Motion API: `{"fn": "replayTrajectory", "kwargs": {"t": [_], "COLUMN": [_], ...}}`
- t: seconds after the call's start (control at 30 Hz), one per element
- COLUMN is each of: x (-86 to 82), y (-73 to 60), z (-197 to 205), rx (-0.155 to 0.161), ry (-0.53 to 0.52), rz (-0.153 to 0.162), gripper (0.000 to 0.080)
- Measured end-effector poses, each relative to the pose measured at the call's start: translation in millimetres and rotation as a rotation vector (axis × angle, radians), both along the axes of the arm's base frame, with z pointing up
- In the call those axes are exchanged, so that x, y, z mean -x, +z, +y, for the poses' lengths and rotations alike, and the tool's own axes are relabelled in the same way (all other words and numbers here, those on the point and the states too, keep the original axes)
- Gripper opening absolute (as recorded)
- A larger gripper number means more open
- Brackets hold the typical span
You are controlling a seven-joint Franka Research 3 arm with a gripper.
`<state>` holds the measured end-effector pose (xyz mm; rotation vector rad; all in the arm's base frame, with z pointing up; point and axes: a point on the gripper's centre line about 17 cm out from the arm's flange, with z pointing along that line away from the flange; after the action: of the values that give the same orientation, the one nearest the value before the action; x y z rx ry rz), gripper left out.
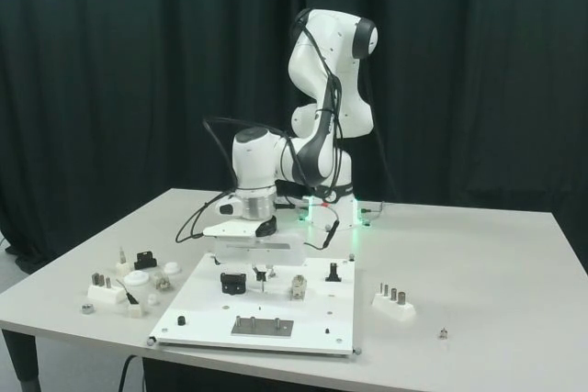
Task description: Insert square peg 1.
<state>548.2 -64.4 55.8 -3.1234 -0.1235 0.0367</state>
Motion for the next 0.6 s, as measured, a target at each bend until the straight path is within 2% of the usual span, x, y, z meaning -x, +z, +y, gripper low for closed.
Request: {"fn": "replayTrajectory", "kwargs": {"t": [0.6], "x": [1.5], "y": [-3.3], "z": [0.8], "rx": [0.002], "ry": [0.002], "rz": [0.006], "gripper": [0.0035]}}
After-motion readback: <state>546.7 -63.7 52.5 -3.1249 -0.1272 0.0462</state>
